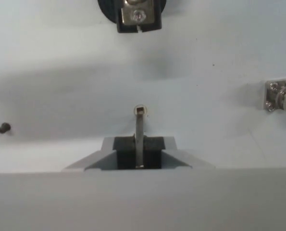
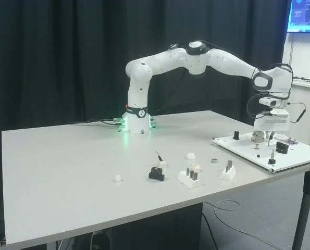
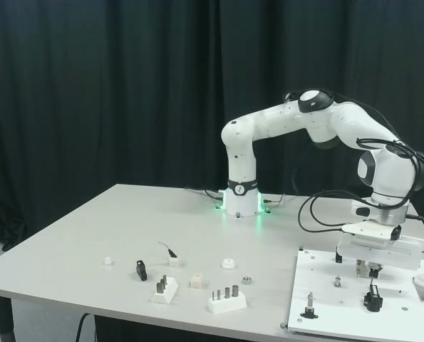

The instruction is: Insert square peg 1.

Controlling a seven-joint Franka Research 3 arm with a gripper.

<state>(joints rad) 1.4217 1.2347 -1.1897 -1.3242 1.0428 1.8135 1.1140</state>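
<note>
We see the white arm (image 3: pixel 318 117) reaching from its base out over the white board (image 2: pixel 295 159) at the table's (image 2: pixel 66 172) far end, wrist turned straight down. In the wrist view the gripper (image 1: pixel 139 154) pinches a thin grey square peg (image 1: pixel 140 137), its two black fingers (image 1: pixel 124 153) closed against the shaft on either side. The peg points down at the board, and its tip sits at a small ringed hole (image 1: pixel 141 110) in the white surface; we cannot tell whether the tip has entered or only meets the rim. On the board, well apart from the peg, stand a black block with a metal plate (image 1: pixel 139 15), a metal connector on a square flange (image 1: pixel 283 97) and a small black screw head (image 1: pixel 5 127). In the second room view the gripper hangs low over the board, between an upright metal post on a black foot (image 3: pixel 310 303) and a small black fixture (image 3: pixel 372 299). On the bare table beside the board lie two white peg holders (image 3: pixel 226 299) with upright grey pegs, a black clip (image 3: pixel 141 270) and a few small white pieces (image 3: pixel 229 263).
</note>
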